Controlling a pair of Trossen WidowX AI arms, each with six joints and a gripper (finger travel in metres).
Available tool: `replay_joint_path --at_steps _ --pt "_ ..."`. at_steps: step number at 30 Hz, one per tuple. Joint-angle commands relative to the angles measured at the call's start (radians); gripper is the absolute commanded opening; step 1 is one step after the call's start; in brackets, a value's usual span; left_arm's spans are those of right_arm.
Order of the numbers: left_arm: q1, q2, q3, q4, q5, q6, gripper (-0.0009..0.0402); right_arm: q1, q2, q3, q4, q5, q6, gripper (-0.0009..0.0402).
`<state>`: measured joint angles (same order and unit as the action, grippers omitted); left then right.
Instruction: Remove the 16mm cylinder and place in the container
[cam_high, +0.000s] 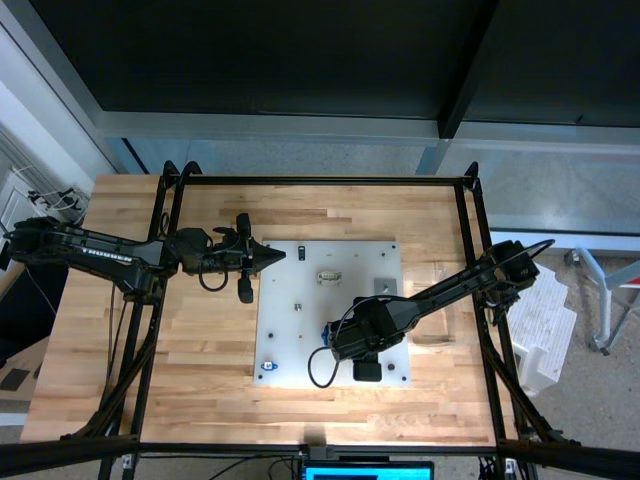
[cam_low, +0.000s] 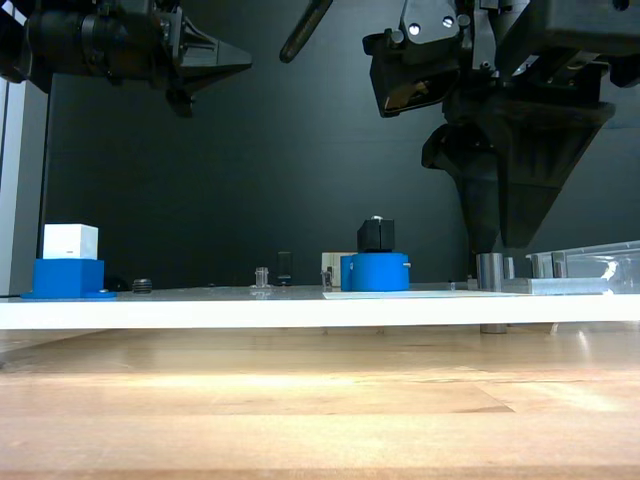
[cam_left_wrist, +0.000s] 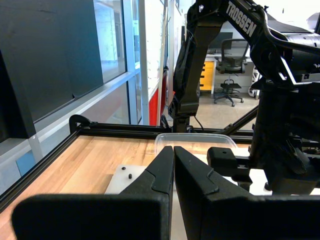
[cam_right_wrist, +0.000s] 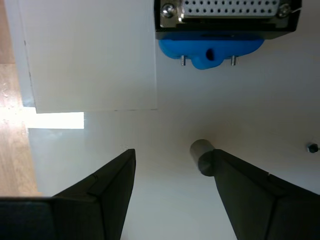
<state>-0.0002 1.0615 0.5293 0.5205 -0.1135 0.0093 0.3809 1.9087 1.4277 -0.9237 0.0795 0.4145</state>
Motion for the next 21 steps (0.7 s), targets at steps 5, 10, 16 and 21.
replay_joint_path --at_steps 5,10,16,21 --pt "0.000 0.000 0.000 0.000 0.000 0.000 0.0000 0.002 0.001 -0.002 0.002 -0.002 0.000 0.0123" --pt "0.000 0.000 0.000 0.000 0.000 0.000 0.0000 0.004 0.001 -0.008 0.003 -0.002 0.000 0.0087" --pt "0.000 0.000 0.000 0.000 0.000 0.000 0.0000 0.006 0.001 -0.012 0.004 -0.002 0.000 0.0060" --pt "0.000 0.000 0.000 0.000 0.000 0.000 0.0000 0.006 0.001 -0.012 0.007 -0.002 0.000 0.0040"
